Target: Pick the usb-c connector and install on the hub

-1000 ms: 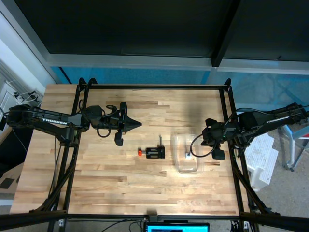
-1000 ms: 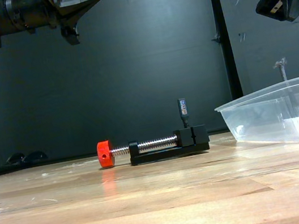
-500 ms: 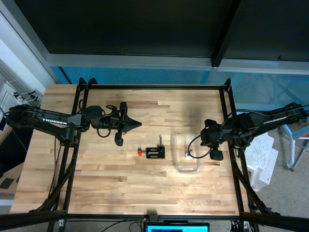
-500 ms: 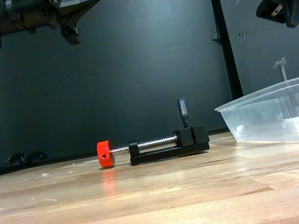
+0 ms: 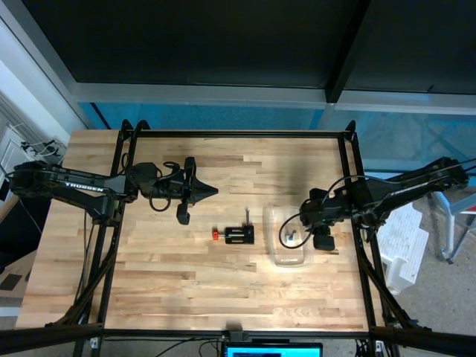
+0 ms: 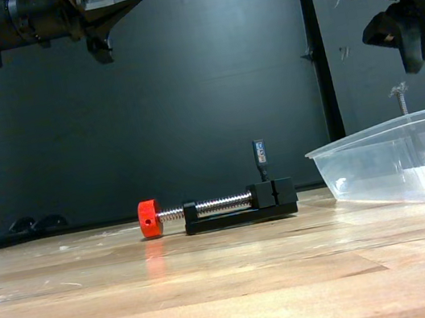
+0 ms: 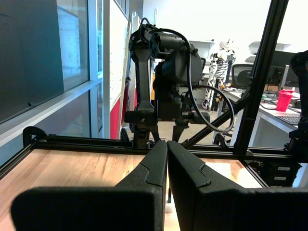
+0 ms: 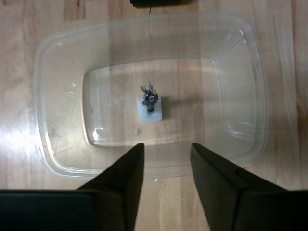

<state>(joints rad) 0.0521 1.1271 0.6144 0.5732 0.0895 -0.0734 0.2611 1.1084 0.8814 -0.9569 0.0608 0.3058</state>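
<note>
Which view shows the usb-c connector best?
Right wrist view: the usb-c connector stands free in the clear tub under the open right gripper. High view: a speck; low view: its frayed tip; left wrist: nothing. Left gripper hovers shut, far left.

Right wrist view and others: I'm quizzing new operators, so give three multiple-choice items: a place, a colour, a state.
1. The usb-c connector is: A on bare wood; B in the clear tub; C held.
2. The vise knob is: A blue; B green; C red.
3. The right gripper is: A open above the tub; B shut on the connector; C not in view.
B, it sits free there; C, seen low; A, fingers apart. The left gripper hangs shut over the table's left.
</note>
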